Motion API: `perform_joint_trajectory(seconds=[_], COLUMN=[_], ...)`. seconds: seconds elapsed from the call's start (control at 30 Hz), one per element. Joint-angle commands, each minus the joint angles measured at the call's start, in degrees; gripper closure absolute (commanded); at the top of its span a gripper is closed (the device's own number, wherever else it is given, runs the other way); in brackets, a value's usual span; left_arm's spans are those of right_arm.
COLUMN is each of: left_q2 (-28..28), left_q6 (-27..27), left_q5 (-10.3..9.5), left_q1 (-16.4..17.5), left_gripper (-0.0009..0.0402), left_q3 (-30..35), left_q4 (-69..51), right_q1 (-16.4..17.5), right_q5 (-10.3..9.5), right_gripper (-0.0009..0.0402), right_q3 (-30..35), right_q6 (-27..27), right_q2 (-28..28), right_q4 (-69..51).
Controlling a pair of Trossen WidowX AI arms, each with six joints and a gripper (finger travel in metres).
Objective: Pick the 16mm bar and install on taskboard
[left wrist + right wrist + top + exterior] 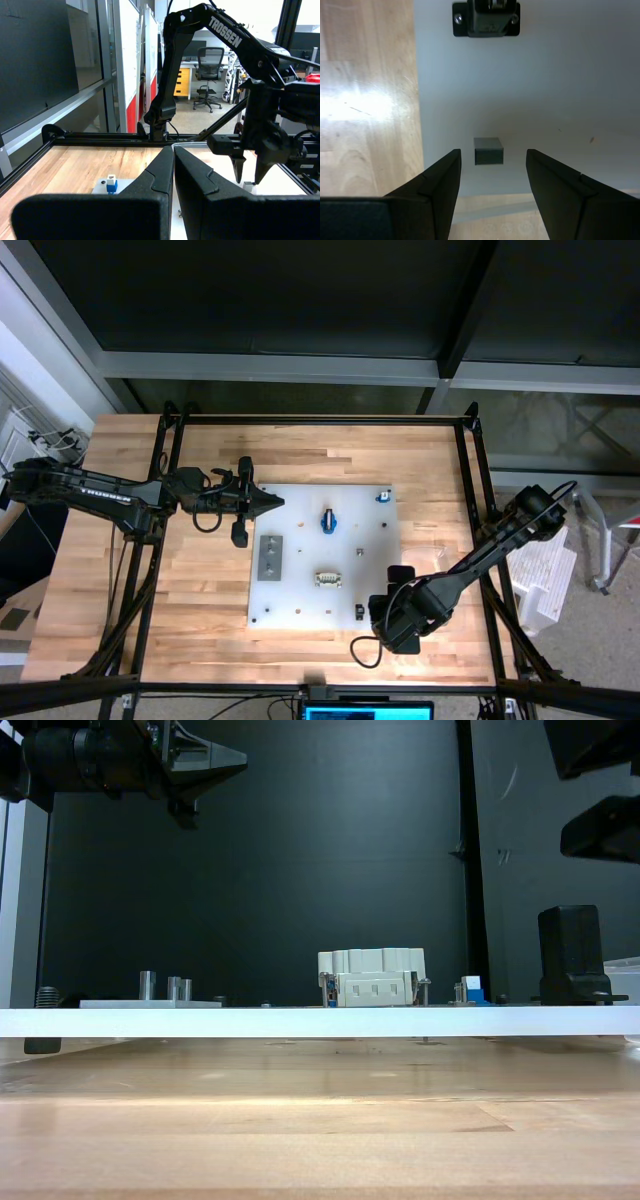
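The white taskboard (300, 595) lies in the middle of the wooden table. A tiny dark grey piece, the 16mm bar (488, 150), sits on the taskboard (560, 90) near its right front corner. My right gripper (493, 156) hangs over it, open, one finger on each side and neither touching it. In the high view the right gripper (398, 585) hides the bar. My left gripper (265, 502) is held high over the board's far left corner, pointing right. The left wrist view shows the left gripper (173, 152) shut on nothing.
On the board are a grey metal block (270, 555) with pegs, a blue part (329, 521), a white connector (327, 582), a black connector (360, 611) beside the right gripper and a small blue-white piece (382, 497). Black frame rails (465, 420) border the table.
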Motion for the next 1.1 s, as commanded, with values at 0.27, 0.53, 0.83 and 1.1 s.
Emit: perform_joint_trajectory(seconds=[0.27, 0.53, 0.83, 1.1], left_q2=[0.0, 0.0, 0.0, 0.0], left_q6=[0.0, 0.0, 0.0, 0.0], left_q5=[0.02, 0.02, 0.02, 0.02], left_q1=[0.0, 0.0, 0.0, 0.0], left_gripper=[0.0393, 0.0393, 0.0393, 0.0393], left_q3=[0.0, 0.0, 0.0, 0.0], left_q4=[0.0, 0.0, 0.0, 0.0], right_q1=[0.0, 0.0, -2.6, -9.3], right_q5=[-0.13, -0.11, 1.01, 2.05], right_gripper=[0.02, 0.0212, 0.0244, 0.0293], right_q3=[0.2, 0.2, 0.2, 0.1], right_q6=[0.0, -0.1, -4.8, -13.5], right_q2=[-3.3, -3.7, -7.8, -14.0], right_q4=[-0.1, -0.2, 1.6, 2.4])
